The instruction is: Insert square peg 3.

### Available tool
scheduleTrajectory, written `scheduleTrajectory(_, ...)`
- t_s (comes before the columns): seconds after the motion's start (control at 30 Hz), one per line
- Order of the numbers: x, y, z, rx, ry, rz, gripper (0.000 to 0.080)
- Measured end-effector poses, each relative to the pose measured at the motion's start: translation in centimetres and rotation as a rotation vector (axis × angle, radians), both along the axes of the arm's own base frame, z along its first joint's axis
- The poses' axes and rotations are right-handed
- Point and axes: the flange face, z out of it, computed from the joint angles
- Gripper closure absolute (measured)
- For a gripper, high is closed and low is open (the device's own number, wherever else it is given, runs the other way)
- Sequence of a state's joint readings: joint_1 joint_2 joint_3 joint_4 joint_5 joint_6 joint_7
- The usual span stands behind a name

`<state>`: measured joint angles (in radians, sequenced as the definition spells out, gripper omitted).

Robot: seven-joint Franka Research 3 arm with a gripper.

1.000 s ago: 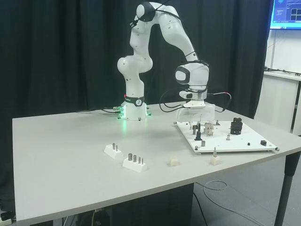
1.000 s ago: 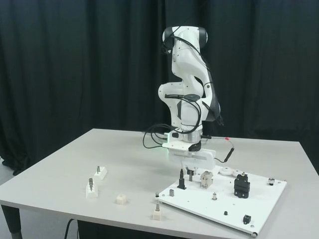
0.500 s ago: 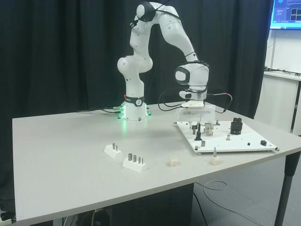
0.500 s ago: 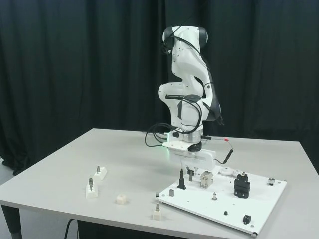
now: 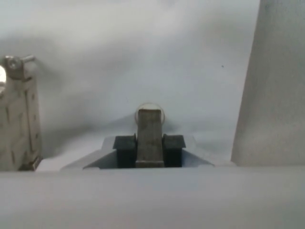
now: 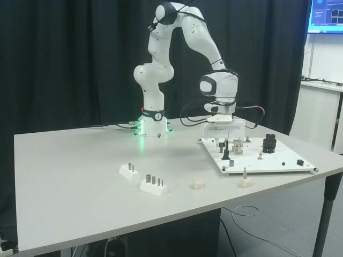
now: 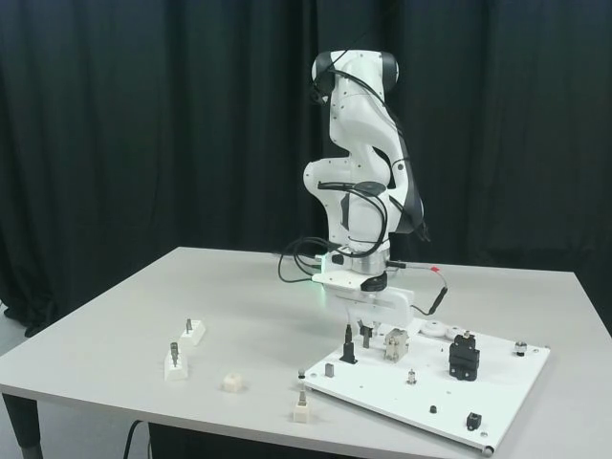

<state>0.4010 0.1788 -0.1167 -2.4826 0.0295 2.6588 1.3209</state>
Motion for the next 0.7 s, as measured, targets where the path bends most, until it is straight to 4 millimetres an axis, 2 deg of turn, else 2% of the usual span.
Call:
scheduleTrajectory(0.27, 0.15, 0.04, 0.11, 0.001, -0.012, 0.013, 0.0689)
scheduleTrajectory(0.3, 0.19, 0.04, 0.14, 0.002, -0.013, 0.013, 0.0363)
scheduleTrajectory(0.47, 0.43, 0.01, 0.37, 0.003, -0.019, 0.011, 0.0363)
scheduleTrajectory(0.5, 0.45, -0.09, 0.41, 0.003, -0.018, 0.009, 0.0089)
scheduleTrajectory(0.67, 0.61, -0.37, 0.70, 0.004, -0.022, 0.003, 0.0089)
scheduleTrajectory(0.7, 0.64, -0.42, 0.75, 0.004, -0.022, 0.003, 0.0022)
